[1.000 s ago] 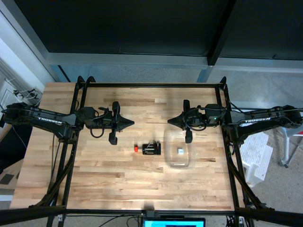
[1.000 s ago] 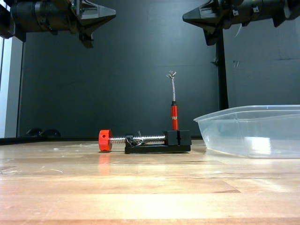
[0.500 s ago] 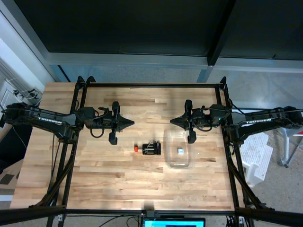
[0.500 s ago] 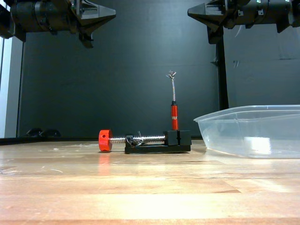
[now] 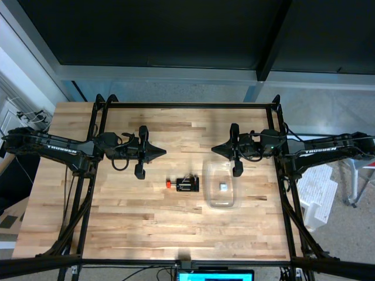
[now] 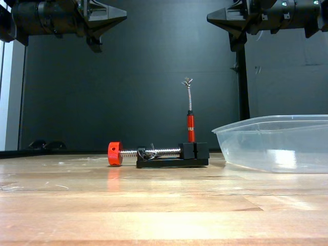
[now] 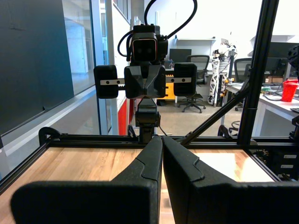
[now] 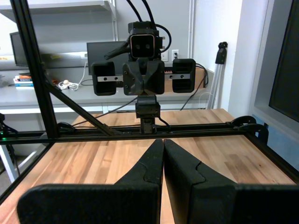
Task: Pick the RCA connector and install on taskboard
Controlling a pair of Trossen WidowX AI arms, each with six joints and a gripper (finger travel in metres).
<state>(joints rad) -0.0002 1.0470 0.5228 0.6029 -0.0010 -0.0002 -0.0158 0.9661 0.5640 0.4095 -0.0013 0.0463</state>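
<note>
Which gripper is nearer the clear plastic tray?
The right gripper, shut, high by the clear plastic tray's far rim; the left gripper, shut, hangs left of the black taskboard.

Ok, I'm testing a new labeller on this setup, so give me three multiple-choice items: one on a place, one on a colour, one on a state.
1. The small pale part lies: A beside the clear tray; B inside it; C under it.
2. The knob on the black block is: A red; B blue; C green.
3. The left gripper and right gripper, both high over the table, are: A both open; B one open; C both shut.
B, it sits within the tray's rim seen from above. A, red in both views. C, each wrist view shows fingers pressed together.
</note>
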